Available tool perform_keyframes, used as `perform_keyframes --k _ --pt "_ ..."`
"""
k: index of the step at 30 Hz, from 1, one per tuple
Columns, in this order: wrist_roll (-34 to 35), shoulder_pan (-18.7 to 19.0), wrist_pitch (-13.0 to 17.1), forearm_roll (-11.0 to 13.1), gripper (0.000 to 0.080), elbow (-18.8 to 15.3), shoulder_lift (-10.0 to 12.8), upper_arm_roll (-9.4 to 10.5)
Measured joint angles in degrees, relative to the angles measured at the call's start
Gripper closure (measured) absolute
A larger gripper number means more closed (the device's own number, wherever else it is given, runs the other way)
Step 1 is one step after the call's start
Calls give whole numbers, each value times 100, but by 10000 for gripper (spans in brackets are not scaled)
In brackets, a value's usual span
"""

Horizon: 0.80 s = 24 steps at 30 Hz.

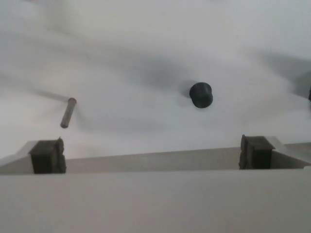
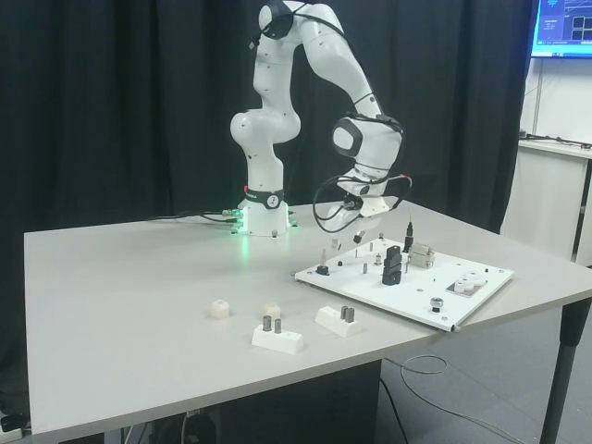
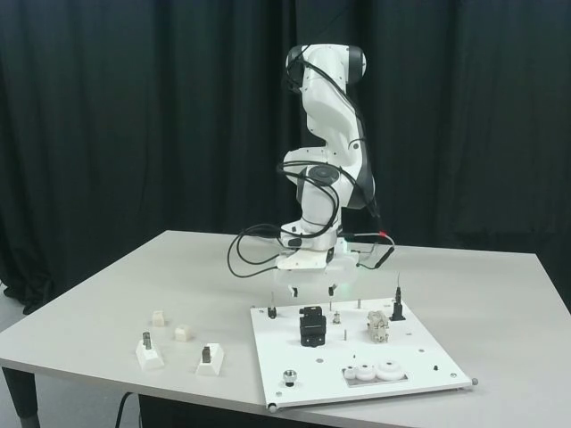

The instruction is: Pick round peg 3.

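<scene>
The end effector (image 1: pixel 150 154) is held spread and empty above the white board (image 2: pixel 481 268) on the counter (image 2: pixel 120 296) — round peg 3 (image 1: pixel 68 112), a thin grey pin, is seen on the board below, beside a black knob (image 1: pixel 200 94).
</scene>
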Motion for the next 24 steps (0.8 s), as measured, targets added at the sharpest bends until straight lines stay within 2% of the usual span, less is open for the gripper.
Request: perform_keyframes --k 17,24 --pt "91 7 -83 56 3 -3 -110 61" --pt "138 7 -84 239 3 0 -124 133"
